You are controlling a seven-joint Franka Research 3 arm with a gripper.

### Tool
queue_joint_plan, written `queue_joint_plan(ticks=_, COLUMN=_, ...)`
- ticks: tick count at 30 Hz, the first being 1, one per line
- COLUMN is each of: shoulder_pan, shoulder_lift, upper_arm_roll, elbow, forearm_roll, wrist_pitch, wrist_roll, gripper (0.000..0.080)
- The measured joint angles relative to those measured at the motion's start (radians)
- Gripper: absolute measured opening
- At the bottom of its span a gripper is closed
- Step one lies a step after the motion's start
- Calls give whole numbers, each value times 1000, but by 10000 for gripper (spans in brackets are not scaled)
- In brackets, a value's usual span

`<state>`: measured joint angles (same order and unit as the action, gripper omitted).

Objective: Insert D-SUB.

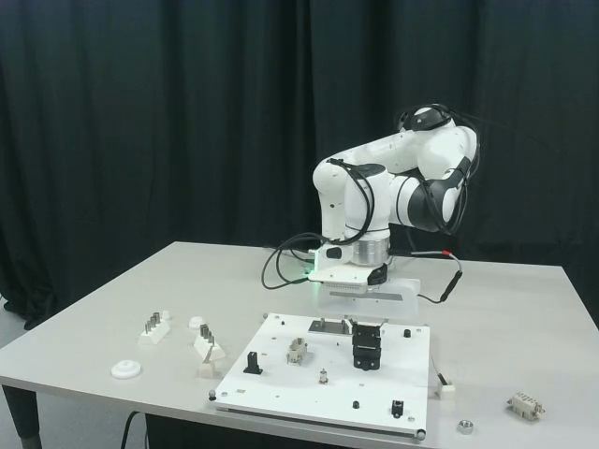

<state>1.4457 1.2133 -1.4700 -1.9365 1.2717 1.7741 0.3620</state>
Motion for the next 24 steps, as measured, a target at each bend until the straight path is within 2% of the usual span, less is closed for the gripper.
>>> queue_joint_plan(ticks=24, shoulder_pan=-4, shoulder_lift=1, upper_arm_roll=3, elbow=10, forearm_roll=-14, wrist_pitch=-2, wrist_roll=-9, gripper=381)
